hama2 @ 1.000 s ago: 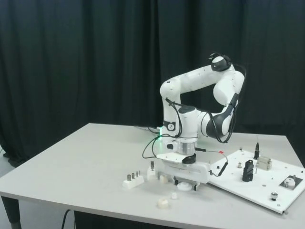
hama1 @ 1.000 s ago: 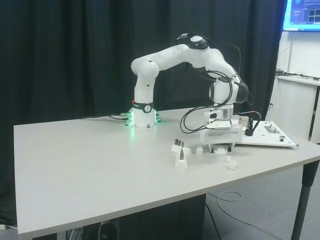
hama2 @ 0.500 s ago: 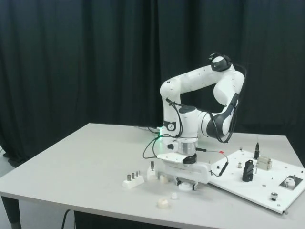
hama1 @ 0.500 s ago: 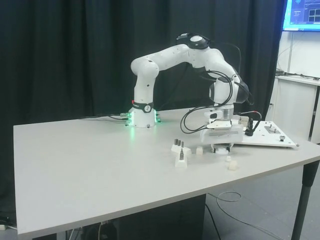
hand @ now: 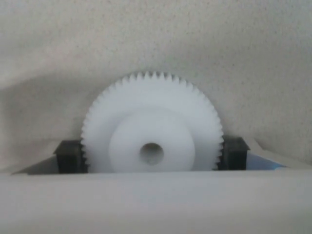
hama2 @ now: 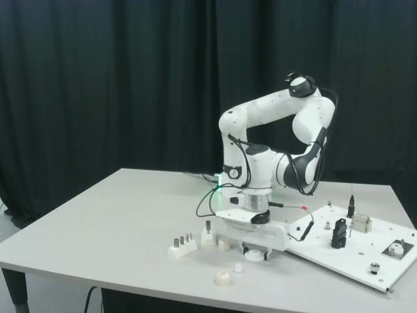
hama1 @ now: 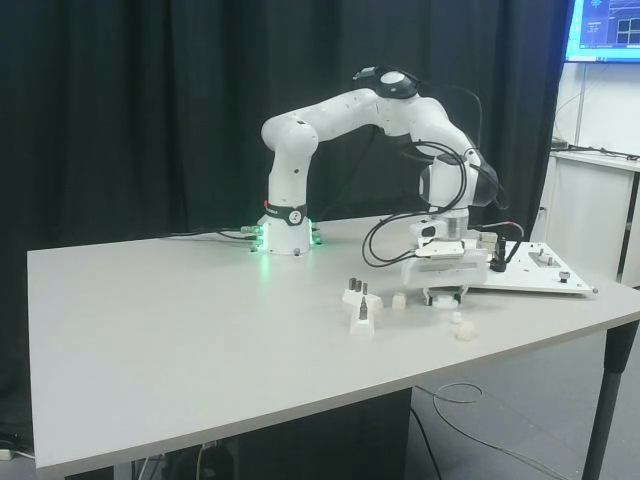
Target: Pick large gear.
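Nearby, tool (hand: 152, 157) clenched on large gear (hand: 151, 130); small white blocks (hama2: 223, 277) close on table (hama2: 117, 215).

White rounded arm (hama2: 273, 107); black cables (hama1: 385, 235) looped by wrist; green light at base (hama1: 262, 233)

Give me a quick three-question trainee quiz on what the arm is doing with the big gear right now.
1. True or false: in the wrist view, the two black fingertips sit on opposite sides of the white toothed plastic large gear.
2. Where is the pincer? A) raised high above the grey table; B) low at the table, beside the white flat assembly board.
3. Fill in: the light at the base of the white robot arm glows ____.

Key: 1 true; 2 B; 3 green.
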Motion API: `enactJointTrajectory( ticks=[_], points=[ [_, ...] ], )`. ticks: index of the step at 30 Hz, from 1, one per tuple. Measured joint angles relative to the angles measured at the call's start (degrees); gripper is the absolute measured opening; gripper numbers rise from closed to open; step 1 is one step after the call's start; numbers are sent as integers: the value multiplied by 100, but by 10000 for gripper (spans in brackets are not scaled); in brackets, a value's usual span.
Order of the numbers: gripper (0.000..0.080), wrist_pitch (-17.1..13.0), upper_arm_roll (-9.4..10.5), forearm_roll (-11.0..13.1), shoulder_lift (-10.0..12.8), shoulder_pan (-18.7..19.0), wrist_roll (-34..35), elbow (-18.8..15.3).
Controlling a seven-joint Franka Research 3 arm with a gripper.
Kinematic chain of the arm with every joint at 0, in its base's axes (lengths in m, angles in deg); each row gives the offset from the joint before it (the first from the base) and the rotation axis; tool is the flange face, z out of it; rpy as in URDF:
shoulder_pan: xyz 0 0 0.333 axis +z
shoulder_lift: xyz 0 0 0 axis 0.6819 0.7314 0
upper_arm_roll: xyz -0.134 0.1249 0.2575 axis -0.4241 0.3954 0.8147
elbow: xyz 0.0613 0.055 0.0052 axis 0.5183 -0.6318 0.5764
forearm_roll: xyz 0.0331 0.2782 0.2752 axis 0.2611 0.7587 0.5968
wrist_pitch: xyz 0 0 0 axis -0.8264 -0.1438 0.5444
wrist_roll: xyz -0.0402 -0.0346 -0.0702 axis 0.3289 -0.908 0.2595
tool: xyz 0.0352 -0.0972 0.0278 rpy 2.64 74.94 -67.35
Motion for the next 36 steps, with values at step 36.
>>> enactJointTrajectory(
  ticks=[36],
  points=[
    [597,220,-396,-200,-2,89,-1,31]
  ],
)
